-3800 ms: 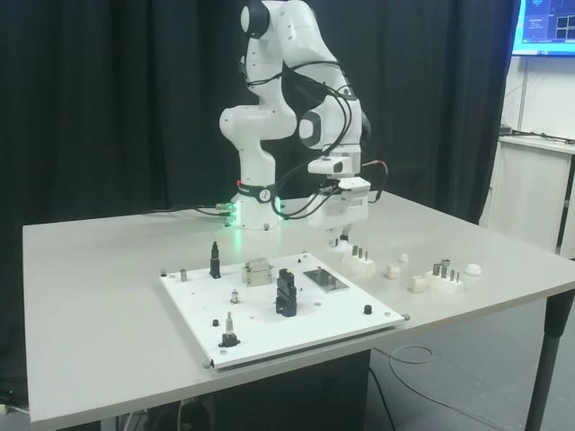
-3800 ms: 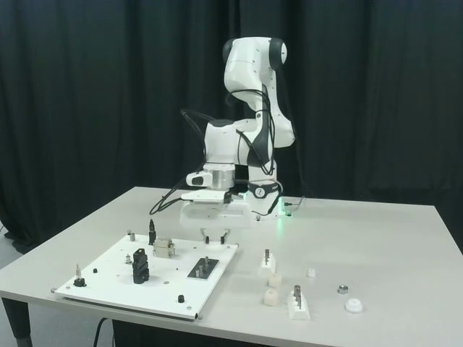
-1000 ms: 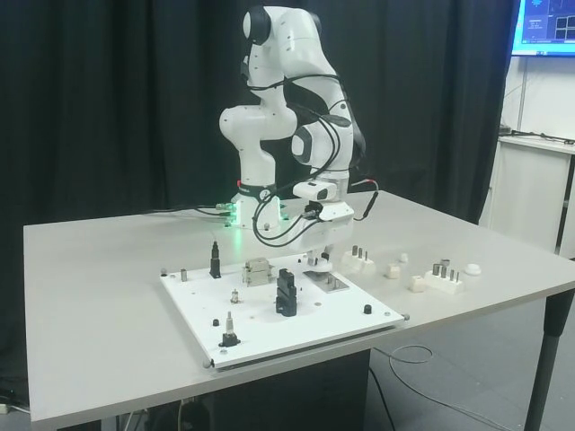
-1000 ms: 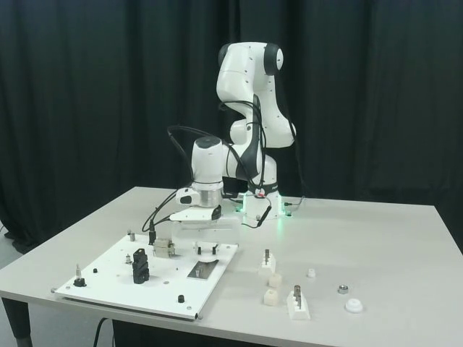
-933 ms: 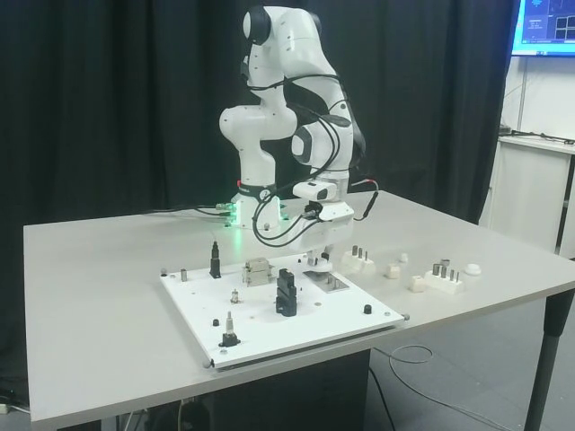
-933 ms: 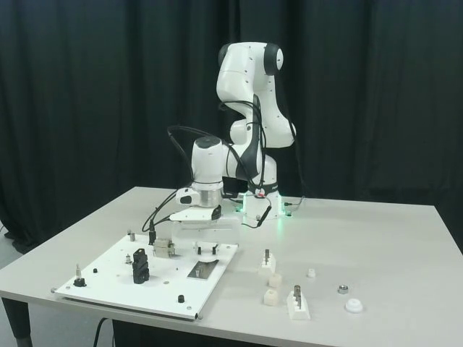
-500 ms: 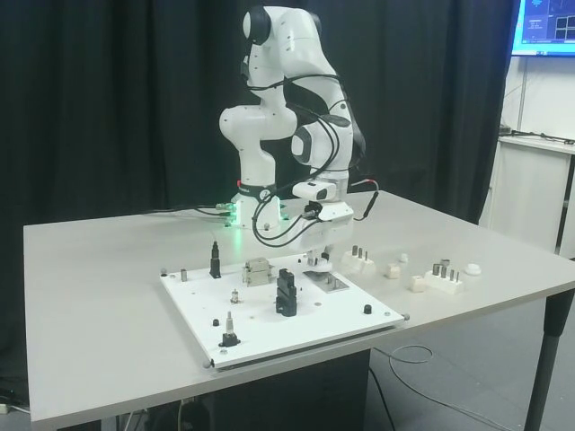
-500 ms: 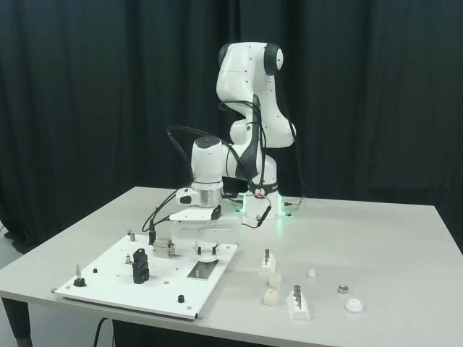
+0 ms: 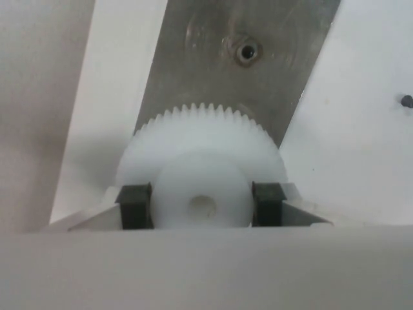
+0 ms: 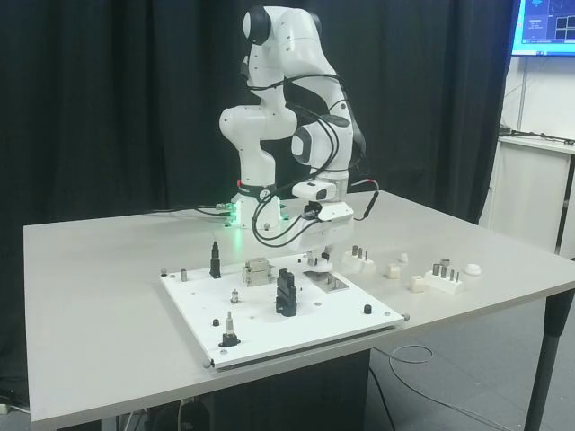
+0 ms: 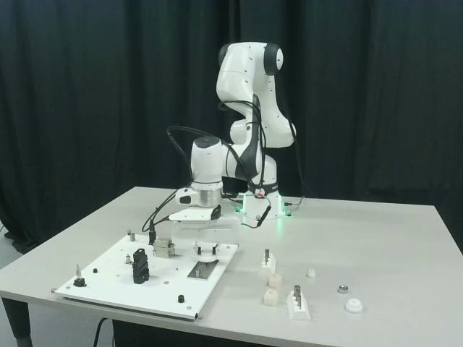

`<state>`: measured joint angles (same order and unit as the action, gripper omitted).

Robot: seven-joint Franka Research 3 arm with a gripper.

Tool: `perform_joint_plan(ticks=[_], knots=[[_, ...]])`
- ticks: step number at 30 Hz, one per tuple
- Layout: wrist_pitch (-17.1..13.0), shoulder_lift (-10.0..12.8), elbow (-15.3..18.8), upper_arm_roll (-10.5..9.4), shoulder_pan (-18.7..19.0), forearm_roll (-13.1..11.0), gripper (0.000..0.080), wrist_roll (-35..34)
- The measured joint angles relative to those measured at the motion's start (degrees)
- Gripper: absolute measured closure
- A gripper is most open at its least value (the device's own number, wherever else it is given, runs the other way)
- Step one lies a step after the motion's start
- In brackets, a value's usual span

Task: Insert large gear.

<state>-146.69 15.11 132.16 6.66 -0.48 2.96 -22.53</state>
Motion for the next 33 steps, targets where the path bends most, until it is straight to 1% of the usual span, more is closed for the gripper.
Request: perform_joint_plan(ticks=[15,27,28,33], knots=[[0.01,0.16,-0.21,0.15,0.0,-1.19,0.0472,0.0],[-0.1,0.28,-0.36,0.13,0.03,-1.25,0.0472,0.15],[-0.1,0.31,-0.42,0.13,0.03,-1.25,0.0388,0.15],[-0.1,0.4,-0.6,0.16,0.03,-1.25,0.0388,0.15]])
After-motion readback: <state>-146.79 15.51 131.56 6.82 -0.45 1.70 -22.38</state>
